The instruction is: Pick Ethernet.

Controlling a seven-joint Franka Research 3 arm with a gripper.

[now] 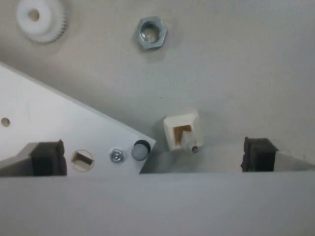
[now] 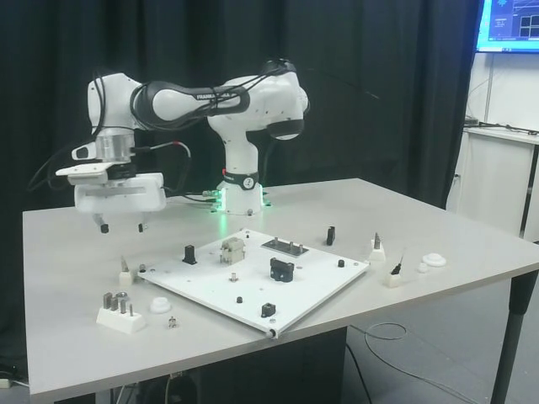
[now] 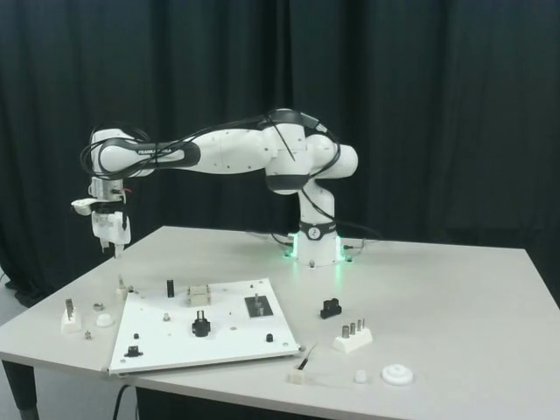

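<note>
Ethernet plug holder (image 1: 182,130), a small white block with a square recess and a short pin at its mouth, sits on the grey table (image 1: 236,64) just off the corner of the white board (image 1: 44,118). In the first room view the same block (image 2: 125,273) lies beside the board's near-left corner (image 2: 253,282), a thin upright part rising from it; the cable or connector itself is too small to make out.

Gripper (image 1: 152,157) hangs above it, well clear, fingers spread wide and holding nothing; black pads (image 1: 47,157) flank the block in the wrist view. From the rooms, the gripper (image 2: 122,225) (image 3: 111,247) is high over the table's left end.

Nearby: steel hex nut (image 1: 152,33), white gear (image 1: 41,18), both loose on the table. On the board corner, a small screw (image 1: 116,156) and a grey-black peg (image 1: 141,149), plus a slotted round insert (image 1: 82,160).

The wrist view's lower band is blocked by the gripper body.
</note>
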